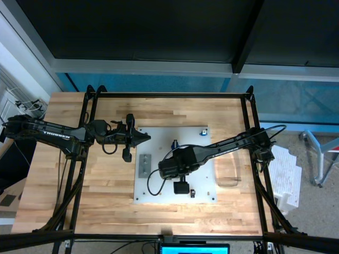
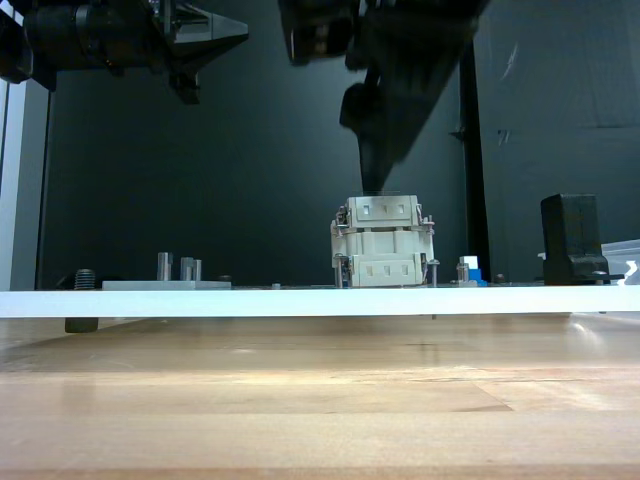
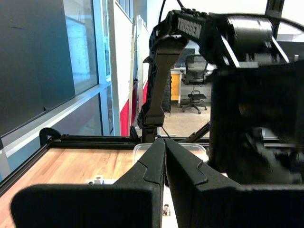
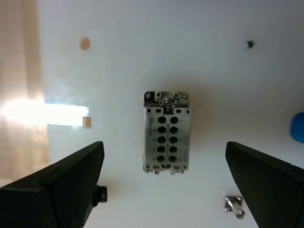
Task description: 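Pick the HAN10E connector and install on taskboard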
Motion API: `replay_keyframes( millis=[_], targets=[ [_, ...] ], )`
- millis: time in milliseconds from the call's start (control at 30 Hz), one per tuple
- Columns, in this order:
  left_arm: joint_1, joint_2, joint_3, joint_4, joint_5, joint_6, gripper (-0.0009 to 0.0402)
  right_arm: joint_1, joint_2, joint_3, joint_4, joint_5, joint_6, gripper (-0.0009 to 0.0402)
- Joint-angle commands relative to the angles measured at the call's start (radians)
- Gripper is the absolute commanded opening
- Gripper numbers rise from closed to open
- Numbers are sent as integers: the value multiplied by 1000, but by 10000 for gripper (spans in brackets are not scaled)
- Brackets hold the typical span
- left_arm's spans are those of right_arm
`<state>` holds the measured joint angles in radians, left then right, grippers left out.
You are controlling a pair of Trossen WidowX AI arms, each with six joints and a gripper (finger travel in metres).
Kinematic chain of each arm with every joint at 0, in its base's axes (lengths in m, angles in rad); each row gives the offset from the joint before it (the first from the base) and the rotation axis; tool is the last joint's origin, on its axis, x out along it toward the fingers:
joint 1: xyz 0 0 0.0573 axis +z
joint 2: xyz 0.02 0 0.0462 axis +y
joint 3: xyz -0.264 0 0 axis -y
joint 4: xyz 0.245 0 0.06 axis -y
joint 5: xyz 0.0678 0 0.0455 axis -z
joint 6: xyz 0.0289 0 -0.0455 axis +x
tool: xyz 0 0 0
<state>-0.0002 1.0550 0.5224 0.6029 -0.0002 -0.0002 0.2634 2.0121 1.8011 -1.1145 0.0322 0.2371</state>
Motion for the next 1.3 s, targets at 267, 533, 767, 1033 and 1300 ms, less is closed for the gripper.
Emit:
replay_keyframes(
  millis=[267, 533, 767, 1033, 1300],
  targets=[
    [0, 0, 0, 0, 0, 0, 1, -2, -124, 2, -40, 2, -6, 356],
    [0, 0, 0, 0, 0, 0, 1, -2, -133, 2, -47, 1, -6, 353],
    [0, 0, 0, 0, 0, 0, 1, -8, -176, -28, 5, 3, -11, 352],
    [0, 0, 0, 0, 0, 0, 1, -31, -380, -284, 324, 5, -25, 308],
    [0, 0, 0, 0, 0, 0, 1, -72, -575, -538, 568, 14, -50, 230]
  ],
)
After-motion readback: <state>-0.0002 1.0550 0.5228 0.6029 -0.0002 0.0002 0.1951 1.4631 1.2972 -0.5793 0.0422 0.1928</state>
